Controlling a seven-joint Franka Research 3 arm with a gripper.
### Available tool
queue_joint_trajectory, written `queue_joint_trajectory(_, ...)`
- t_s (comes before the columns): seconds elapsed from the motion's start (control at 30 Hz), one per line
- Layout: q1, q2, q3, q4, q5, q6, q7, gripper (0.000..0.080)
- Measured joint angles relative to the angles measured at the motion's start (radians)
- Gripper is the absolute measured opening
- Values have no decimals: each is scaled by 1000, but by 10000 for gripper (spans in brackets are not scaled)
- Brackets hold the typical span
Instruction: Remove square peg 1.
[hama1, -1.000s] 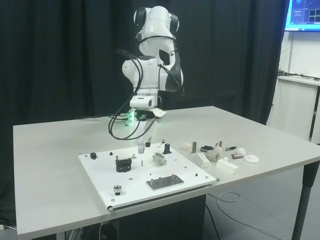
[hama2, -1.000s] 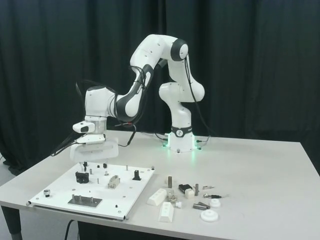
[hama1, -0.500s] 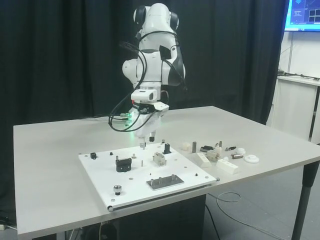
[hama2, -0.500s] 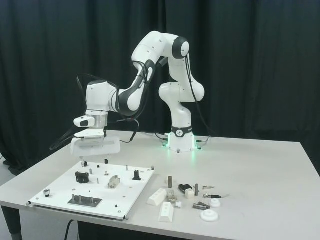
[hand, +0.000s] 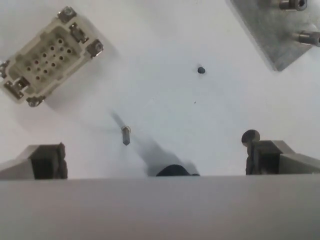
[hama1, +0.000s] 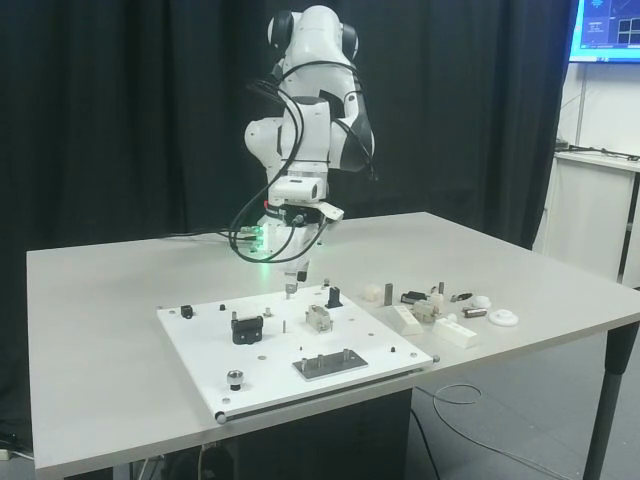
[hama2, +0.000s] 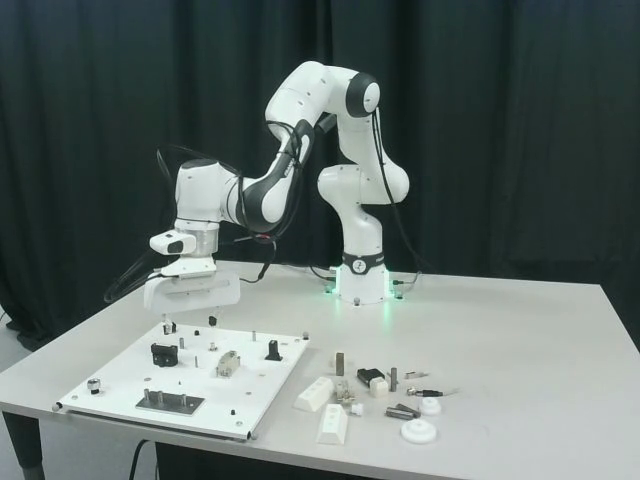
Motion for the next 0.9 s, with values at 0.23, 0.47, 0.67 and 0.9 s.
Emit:
queue_joint_trajectory(0.23,0,0,0,3,-20,-6,0,800)
queue_joint_trajectory(0.47,0,0,0,16,-36,-23,-13,800)
queue_joint_trajectory(0.67,0,0,-3,32,-37,-44,-15,800)
queue_joint_trajectory(0.9,-1,0,-9,63,-37,-92,-11,800)
